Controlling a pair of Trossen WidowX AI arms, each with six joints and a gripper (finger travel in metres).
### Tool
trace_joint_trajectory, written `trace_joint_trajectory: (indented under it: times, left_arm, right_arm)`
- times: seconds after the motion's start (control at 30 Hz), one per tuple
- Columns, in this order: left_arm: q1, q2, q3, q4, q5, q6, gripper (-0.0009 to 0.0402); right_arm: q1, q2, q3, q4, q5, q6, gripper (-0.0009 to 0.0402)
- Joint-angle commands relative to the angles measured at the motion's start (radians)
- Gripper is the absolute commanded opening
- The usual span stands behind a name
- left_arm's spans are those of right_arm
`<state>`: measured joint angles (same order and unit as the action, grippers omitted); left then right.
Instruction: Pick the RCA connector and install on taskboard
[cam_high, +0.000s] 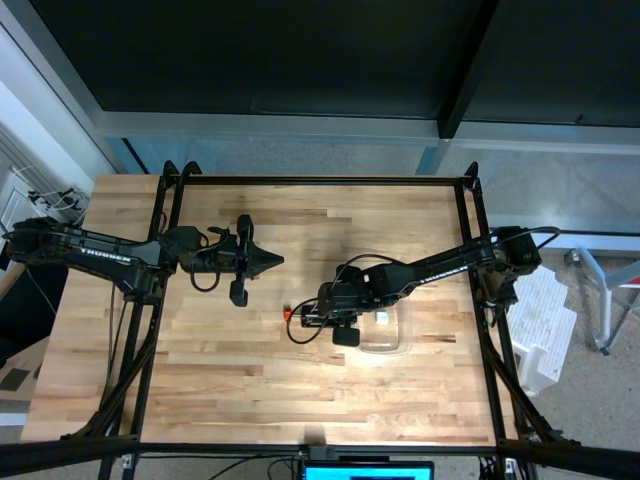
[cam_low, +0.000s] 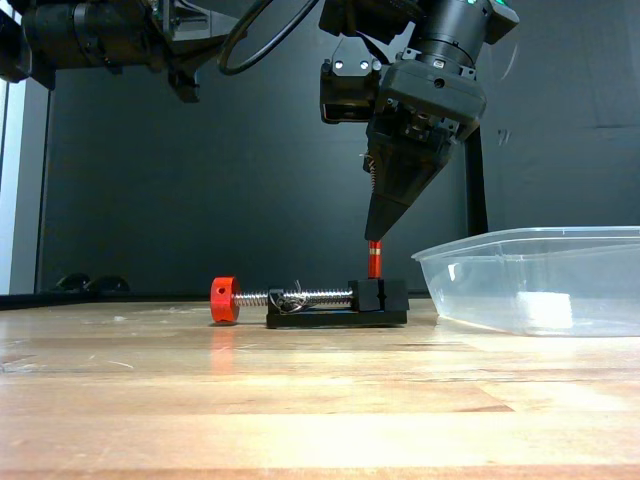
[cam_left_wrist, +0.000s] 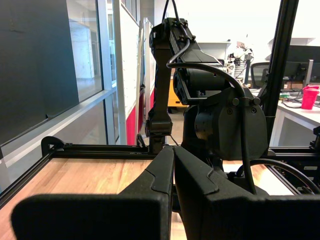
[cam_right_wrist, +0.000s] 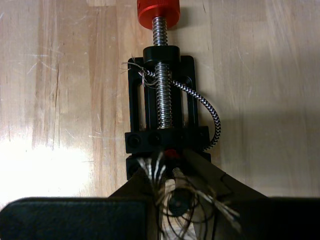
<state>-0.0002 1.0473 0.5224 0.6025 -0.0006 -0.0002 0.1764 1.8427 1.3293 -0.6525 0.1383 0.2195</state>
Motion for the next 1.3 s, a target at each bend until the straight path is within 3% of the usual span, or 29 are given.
trace_joint_trajectory:
  times: [0.03, 0.23, 0.57, 0.77, 0.97, 1.3]
  left_arm:
    - [0.0, 0.0, 0.0, 0.0, 0.0, 0.0, 0.0]
    - [0.0, 0.0, 0.0, 0.0, 0.0, 0.0, 0.0]
    - [0.0, 0.0, 0.0, 0.0, 0.0, 0.0, 0.0]
    - [0.0, 0.0, 0.0, 0.0, 0.0, 0.0, 0.0]
    - [0.0, 0.0, 0.0, 0.0, 0.0, 0.0, 0.0]
    - [0.0, 0.0, 0.0, 0.0, 0.0, 0.0, 0.0]
  right_arm:
    - [0.0, 0.001, -0.001, 0.001, 0.001, 0.0, 0.0]
    - [0.0, 0.001, 0.001, 0.006, 0.001, 0.0, 0.0021]
    - [0.001, -0.031, 0.001, 0.006, 0.0, 0.004, 0.0143]
    - [0.01, -0.08, 0.001, -0.035, -0.001, 0.008, 0.0188]
    - [0.016, -0.138, -0.01, -0.101, -0.001, 0.002, 0.0194]
    - [0.019, -0.18, -0.049, -0.097, 0.001, 0.0, 0.0165]
